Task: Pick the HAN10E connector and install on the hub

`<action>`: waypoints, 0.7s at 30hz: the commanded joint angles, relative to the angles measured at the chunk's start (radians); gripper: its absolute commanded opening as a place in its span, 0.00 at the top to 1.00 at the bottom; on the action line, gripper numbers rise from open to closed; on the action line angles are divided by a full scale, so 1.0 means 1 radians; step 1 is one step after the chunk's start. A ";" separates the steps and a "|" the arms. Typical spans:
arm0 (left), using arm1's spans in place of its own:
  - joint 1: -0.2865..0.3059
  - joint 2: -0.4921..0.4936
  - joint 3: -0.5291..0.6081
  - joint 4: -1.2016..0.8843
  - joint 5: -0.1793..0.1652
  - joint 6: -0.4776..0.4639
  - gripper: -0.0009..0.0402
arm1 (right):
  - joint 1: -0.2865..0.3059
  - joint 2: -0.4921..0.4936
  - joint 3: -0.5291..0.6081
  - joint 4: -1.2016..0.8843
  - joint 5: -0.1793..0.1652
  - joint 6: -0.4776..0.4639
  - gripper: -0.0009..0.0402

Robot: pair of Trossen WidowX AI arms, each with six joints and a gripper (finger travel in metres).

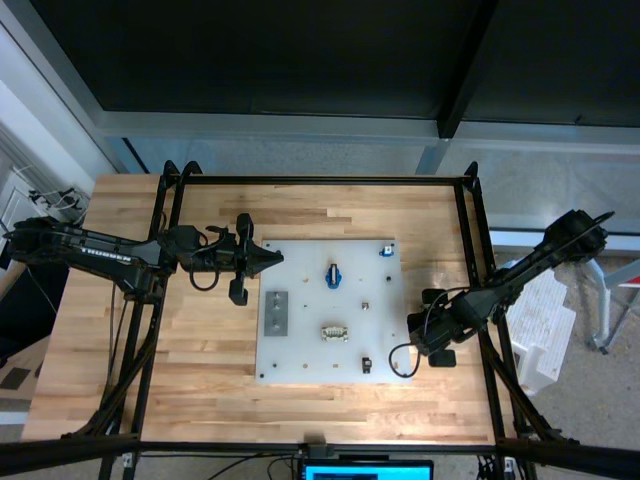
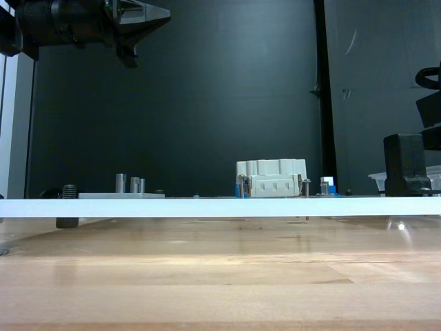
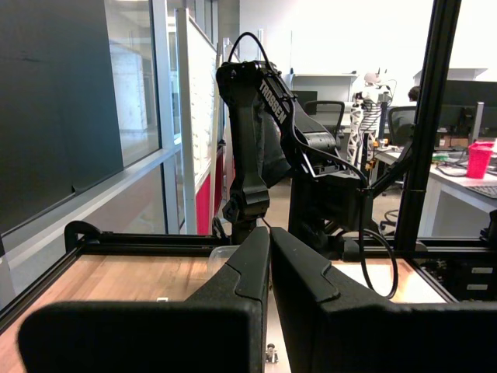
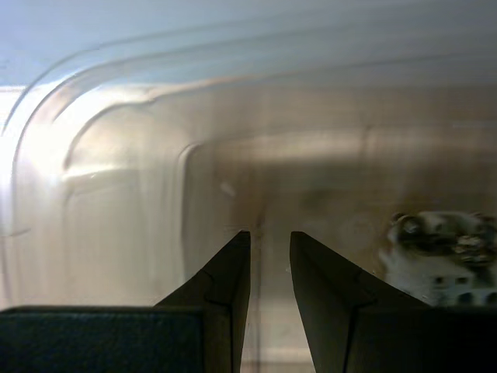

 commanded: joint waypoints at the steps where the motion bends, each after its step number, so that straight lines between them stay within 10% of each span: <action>1: 0.000 0.000 0.000 0.000 0.000 0.000 0.98 | 0.000 -0.001 0.000 -0.009 -0.003 0.001 0.81; 21: 0.000 0.000 0.000 0.000 0.000 0.000 0.98 | 0.000 -0.043 0.149 -0.237 0.061 0.003 0.44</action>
